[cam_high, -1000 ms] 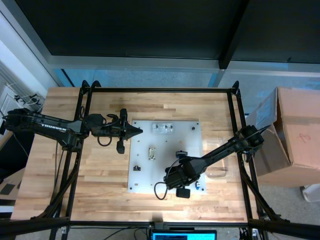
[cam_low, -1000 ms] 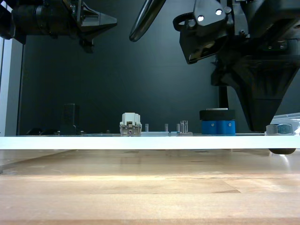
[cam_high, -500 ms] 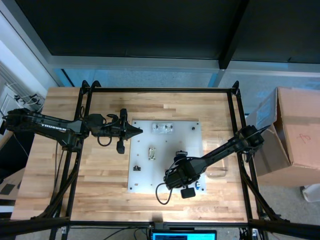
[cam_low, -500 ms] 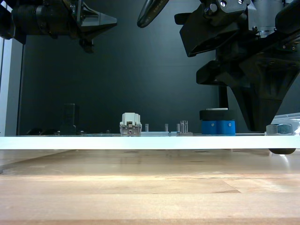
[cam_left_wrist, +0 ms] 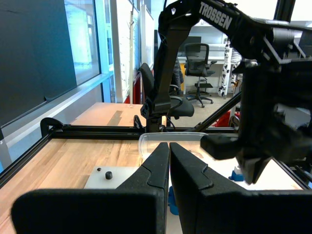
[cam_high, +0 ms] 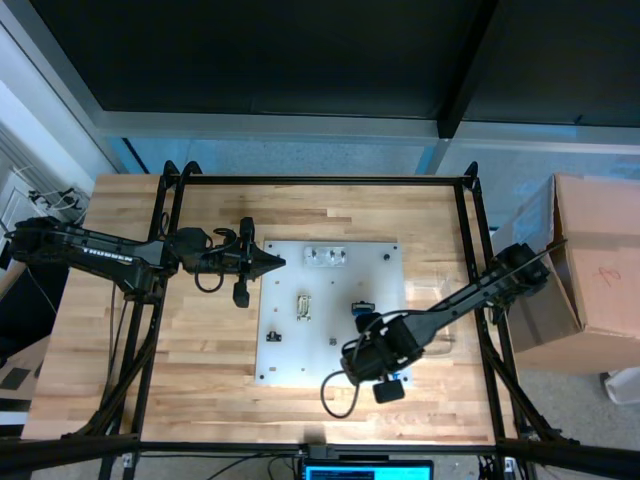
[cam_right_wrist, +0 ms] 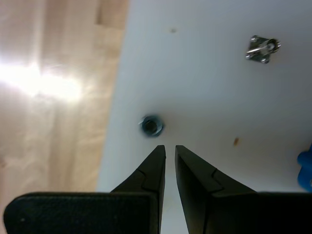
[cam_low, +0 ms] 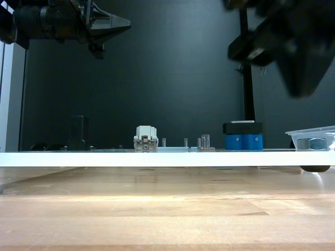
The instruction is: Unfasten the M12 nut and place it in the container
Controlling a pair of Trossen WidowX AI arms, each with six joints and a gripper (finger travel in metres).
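Note:
The small silver nut point(cam_right_wrist: 151, 125) sits on the white board point(cam_right_wrist: 209, 97) close to its near edge, with a dark centre, seemingly on its stud. My right gripper point(cam_right_wrist: 169, 148) hovers above and just short of it, shut with nothing between the fingers. From table height the nut point(cam_low: 313, 143) rests low at board level in front of the clear container point(cam_low: 314, 132), and the right gripper point(cam_low: 301, 91) hangs blurred well above it. From above, the right gripper point(cam_high: 372, 352) covers that spot, so I cannot see the nut there. My left gripper point(cam_high: 276, 262) is shut, high over the board's left edge.
The clear container point(cam_high: 438, 345) lies on the wood just right of the board point(cam_high: 285, 365), and nothing shows inside it. A blue block point(cam_low: 243, 141), a grey connector point(cam_low: 145, 140) and small pins stand mid-board. A cardboard box point(cam_high: 595, 270) is beyond the table's right side.
The right gripper has lifted from board level beside the nut and shifted right and nearer. The nut has not moved. The left arm is still.

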